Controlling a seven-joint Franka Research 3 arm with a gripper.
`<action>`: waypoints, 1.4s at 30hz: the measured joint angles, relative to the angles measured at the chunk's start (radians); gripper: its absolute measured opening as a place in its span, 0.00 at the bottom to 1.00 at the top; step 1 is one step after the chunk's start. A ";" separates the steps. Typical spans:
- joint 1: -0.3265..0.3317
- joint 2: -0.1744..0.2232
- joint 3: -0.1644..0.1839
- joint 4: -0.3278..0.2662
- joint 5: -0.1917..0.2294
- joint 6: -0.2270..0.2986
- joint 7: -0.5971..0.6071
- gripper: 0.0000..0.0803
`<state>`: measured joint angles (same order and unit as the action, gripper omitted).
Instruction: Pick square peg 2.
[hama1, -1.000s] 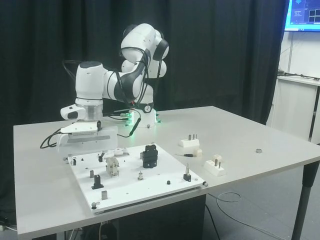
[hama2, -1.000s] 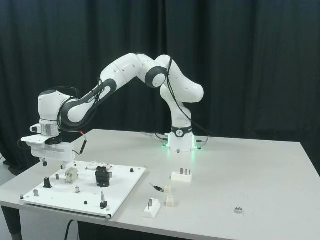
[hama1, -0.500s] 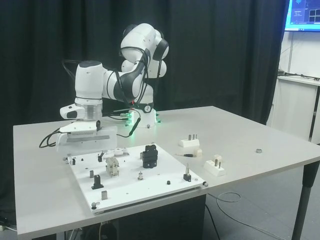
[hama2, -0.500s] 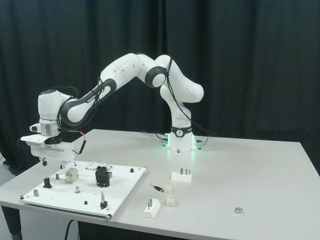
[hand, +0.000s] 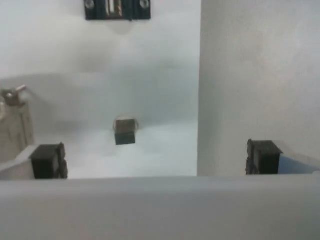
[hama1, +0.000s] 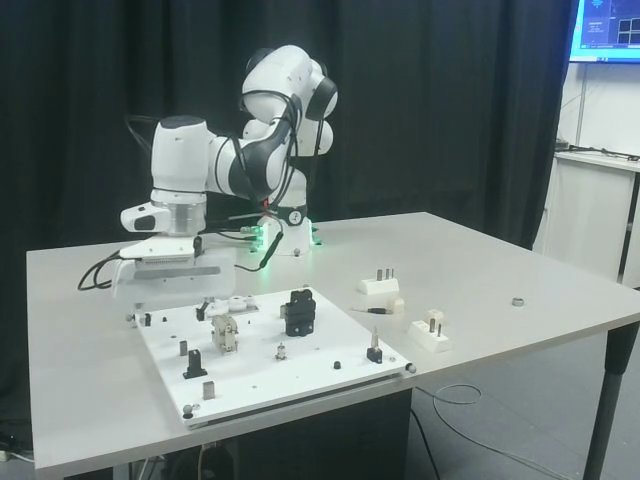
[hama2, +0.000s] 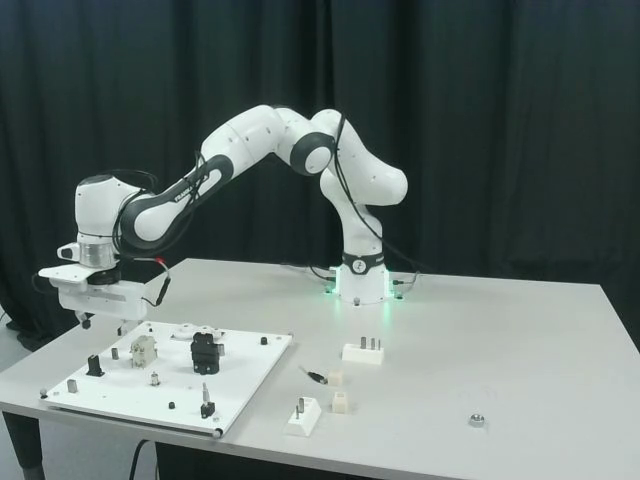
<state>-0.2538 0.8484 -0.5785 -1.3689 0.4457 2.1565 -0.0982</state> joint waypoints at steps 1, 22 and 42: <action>0.001 -0.002 0.000 0.001 0.001 -0.001 0.001 1.00; 0.082 -0.091 0.001 0.016 0.002 -0.059 0.078 1.00; 0.244 -0.167 0.001 0.019 0.002 -0.176 0.256 1.00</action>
